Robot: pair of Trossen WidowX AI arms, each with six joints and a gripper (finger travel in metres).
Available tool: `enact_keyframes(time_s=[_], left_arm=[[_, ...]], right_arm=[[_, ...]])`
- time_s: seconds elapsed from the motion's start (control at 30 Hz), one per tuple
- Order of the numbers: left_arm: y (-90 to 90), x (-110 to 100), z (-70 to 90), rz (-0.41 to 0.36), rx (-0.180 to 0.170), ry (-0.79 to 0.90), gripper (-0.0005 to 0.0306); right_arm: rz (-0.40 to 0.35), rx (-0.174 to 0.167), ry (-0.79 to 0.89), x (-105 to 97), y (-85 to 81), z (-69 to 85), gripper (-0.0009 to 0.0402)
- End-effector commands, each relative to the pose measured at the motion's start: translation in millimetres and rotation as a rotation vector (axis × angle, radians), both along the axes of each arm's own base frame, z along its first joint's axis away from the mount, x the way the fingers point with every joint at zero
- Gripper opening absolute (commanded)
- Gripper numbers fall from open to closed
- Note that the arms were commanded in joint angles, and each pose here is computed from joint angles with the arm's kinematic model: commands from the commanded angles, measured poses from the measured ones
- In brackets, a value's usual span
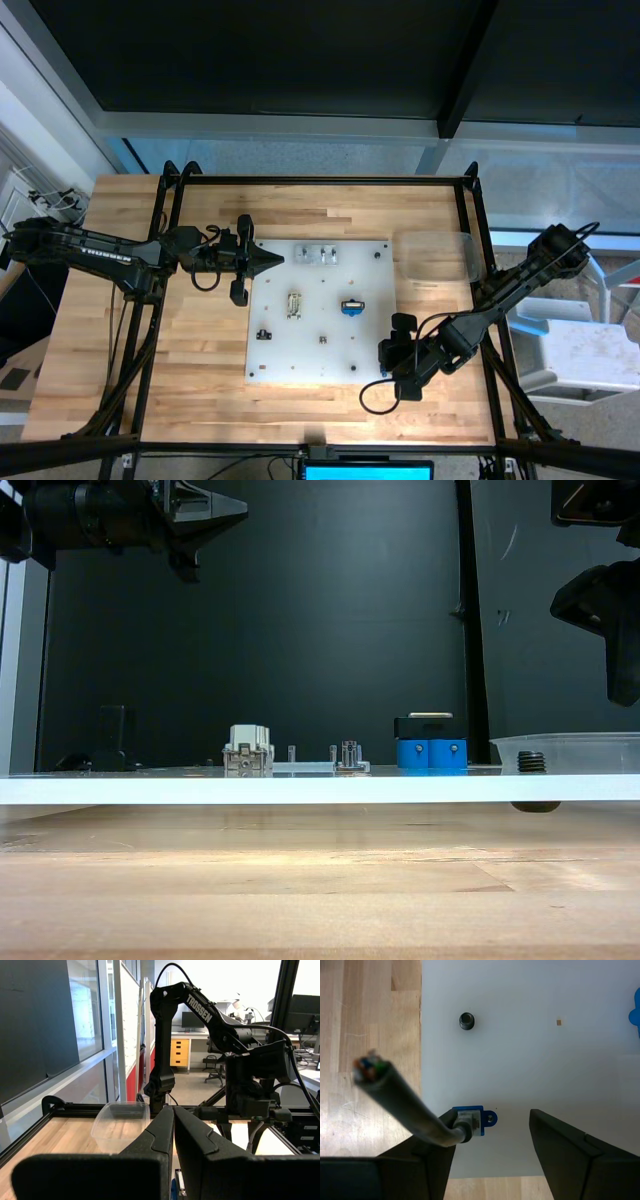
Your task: Remove the rj45 connector and place it in the container
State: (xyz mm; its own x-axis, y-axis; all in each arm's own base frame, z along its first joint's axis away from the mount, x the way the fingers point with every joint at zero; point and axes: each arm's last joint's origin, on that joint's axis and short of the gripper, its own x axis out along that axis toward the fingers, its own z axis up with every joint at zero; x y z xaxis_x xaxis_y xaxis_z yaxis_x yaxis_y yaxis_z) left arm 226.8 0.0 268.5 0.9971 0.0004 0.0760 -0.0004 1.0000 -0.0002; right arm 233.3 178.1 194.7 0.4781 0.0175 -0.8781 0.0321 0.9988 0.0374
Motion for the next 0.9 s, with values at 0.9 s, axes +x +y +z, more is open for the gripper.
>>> enact_keyframes(time_s=[0.9], left_arm=[[0.1, 0.1, 0.1, 0.000, 0.000, 0.000, 0.0000]], right_arm=[[0.036, -0.013, 0.000, 0.1, 0.3, 0.2, 0.0020]])
